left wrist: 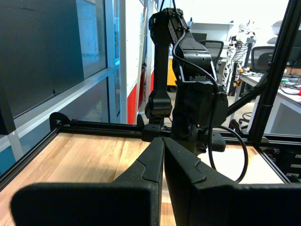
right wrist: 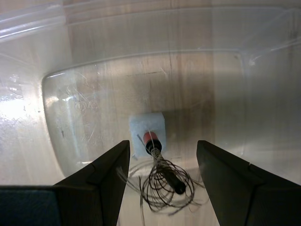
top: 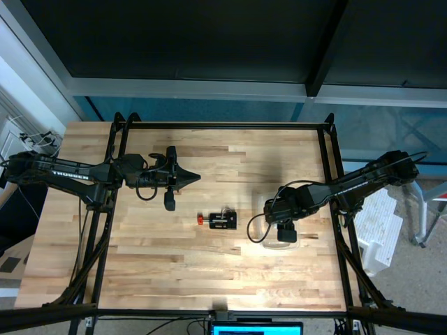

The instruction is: Pick the rca connector and install on the hub

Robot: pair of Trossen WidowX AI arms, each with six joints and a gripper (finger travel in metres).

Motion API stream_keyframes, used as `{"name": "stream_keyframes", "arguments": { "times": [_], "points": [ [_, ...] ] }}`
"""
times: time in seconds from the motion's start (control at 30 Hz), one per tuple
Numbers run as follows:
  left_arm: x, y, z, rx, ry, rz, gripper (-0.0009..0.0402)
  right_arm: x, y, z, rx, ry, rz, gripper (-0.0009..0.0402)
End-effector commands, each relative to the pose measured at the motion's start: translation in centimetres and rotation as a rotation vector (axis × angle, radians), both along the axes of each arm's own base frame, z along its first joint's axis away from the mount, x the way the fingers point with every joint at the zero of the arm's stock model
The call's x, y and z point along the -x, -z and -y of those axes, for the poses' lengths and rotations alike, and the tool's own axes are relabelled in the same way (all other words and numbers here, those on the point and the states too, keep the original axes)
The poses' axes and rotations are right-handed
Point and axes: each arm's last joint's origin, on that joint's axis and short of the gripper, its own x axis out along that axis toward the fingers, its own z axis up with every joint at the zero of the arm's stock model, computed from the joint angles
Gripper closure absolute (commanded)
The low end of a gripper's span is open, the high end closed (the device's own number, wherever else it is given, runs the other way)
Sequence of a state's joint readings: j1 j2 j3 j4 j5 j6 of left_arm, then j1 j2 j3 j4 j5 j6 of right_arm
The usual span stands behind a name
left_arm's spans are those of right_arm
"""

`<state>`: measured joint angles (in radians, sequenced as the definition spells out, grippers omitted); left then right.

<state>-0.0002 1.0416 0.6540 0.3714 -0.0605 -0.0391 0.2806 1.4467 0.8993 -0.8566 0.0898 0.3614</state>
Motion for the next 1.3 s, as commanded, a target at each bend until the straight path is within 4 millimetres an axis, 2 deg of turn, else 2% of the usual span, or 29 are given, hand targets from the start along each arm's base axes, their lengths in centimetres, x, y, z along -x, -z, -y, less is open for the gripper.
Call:
{"name": "stream_keyframes", "arguments": {
  "times": [0.03, 0.93, 1.3],
  "points": [
    [0.0, 0.0, 0.0, 0.0, 0.0, 0.001, 0.0393, -0.2, 0.3, -0.2, 0.001, -0.006, -0.004, 0.0197],
    [0.0, 0.0, 0.0, 0.0, 0.0, 0.0, 0.0393, 0.1, 2.0, -0.8, 0.025, -0.032, -0.001, 0.0199],
    [0.0, 0.0, 0.0, 0.0, 0.0, 0.0, 0.0393, 0.3, 2.3, -0.8, 0.021, -0.038, -0.004, 0.0274]
  ]
}}
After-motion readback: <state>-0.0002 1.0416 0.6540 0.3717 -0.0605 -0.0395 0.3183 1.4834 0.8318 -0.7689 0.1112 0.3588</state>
